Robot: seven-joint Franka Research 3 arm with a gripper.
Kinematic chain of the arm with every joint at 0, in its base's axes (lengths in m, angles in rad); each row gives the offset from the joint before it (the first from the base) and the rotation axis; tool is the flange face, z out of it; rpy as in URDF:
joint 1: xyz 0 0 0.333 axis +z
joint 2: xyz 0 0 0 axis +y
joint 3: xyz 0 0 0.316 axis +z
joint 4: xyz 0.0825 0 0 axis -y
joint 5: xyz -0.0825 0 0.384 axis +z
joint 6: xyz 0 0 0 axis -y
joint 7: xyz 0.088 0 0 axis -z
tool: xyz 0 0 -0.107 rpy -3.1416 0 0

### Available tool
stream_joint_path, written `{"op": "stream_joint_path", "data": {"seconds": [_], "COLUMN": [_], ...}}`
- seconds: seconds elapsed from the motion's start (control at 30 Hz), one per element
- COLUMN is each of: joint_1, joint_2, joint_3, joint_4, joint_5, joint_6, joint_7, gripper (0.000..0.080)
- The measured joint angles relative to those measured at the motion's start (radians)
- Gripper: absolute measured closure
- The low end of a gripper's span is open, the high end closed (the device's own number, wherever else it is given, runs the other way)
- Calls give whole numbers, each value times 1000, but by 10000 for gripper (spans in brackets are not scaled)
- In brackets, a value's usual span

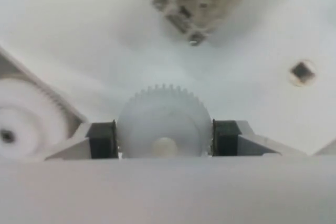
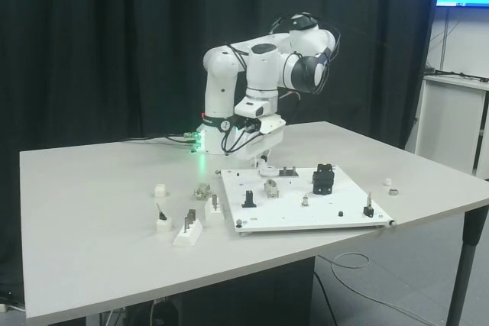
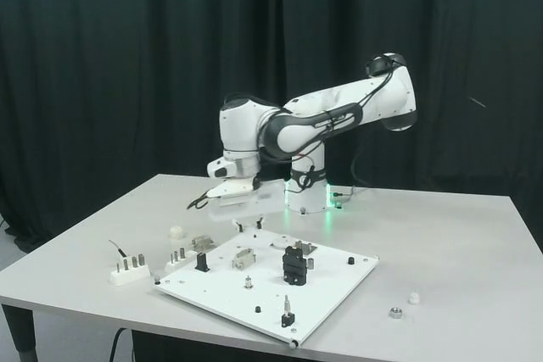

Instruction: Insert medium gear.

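In the wrist view a white toothed medium gear (image 1: pixel 164 129) sits between my two black finger pads (image 1: pixel 102 140), and my gripper (image 1: pixel 164 139) is shut on it. A larger white gear (image 1: pixel 23 119) sits on its mount beside it on the white board (image 1: pixel 131 35). In the room views my gripper (image 2: pixel 264 160) (image 3: pixel 248 223) hangs just above the far edge of the white board (image 2: pixel 306 215) (image 3: pixel 331 290). The gear itself is too small to make out in the room views.
A grey multi-pin connector (image 1: pixel 202 1) lies on the board ahead of the gear, with a small square hole (image 1: pixel 302 72) nearby. A black block (image 2: pixel 323 179) (image 3: pixel 293 267) and small pegs stand on the board. White holders (image 2: pixel 187 228) (image 3: pixel 129 270) and loose parts sit beside it.
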Motion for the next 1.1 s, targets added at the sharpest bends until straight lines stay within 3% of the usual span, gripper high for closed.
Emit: {"op": "stream_joint_path", "data": {"seconds": [0.57,1.1], "joint_1": [210,318], "joint_2": [-23,-29], "joint_3": [-33,-13], "joint_4": [-109,-125], "joint_5": [-28,-25], "joint_6": [10,12], "joint_7": [102,142], "gripper": [410,410]}}
